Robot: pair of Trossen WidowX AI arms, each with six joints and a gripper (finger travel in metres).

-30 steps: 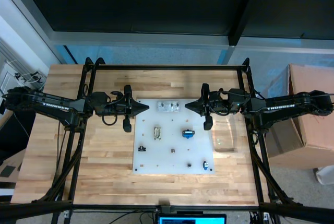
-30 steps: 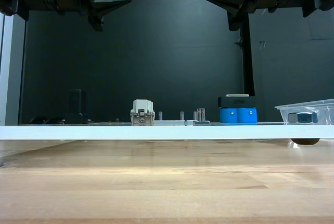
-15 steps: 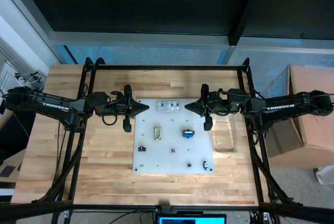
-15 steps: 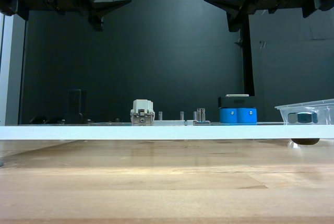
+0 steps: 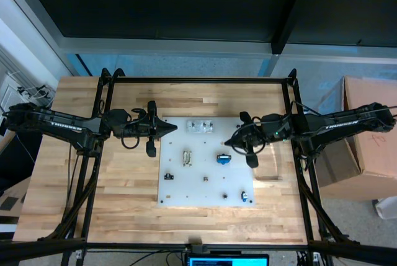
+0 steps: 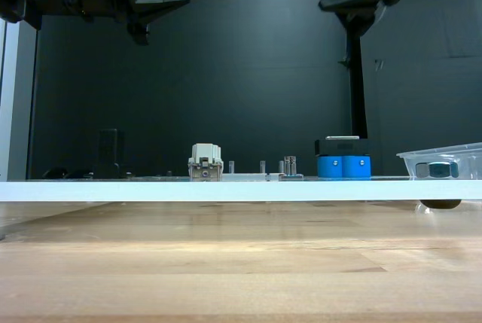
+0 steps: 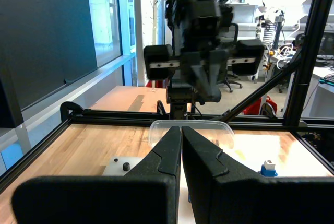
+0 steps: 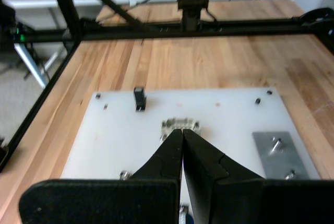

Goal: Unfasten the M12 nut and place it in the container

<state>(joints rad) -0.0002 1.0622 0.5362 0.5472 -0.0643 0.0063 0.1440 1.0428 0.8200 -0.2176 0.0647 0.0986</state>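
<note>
The small silver M12 nut (image 5: 245, 196) sits on its stud near the white board's (image 5: 177, 188) near right edge. In the low view the nut (image 6: 437, 169) shows in front of the clear container (image 6: 452, 154). The container (image 5: 276, 168) stands just right of the board, and I cannot tell whether it holds anything. My left gripper (image 5: 175, 128) hovers shut and empty high over the board's far left edge. My right gripper (image 5: 226, 143) is shut and empty, tilted downward above the board's right half, well clear of the nut.
On the board stand a white connector (image 5: 187, 157), a blue block (image 5: 223, 159), a silver plate (image 5: 201, 127) and a silver post (image 5: 205, 180). A black frame (image 5: 198, 80) rings the table. A cardboard box (image 5: 369, 136) stands off to the right.
My right gripper has swung toward the near side over the board and tilted downward. The left arm and the nut have not moved.
</note>
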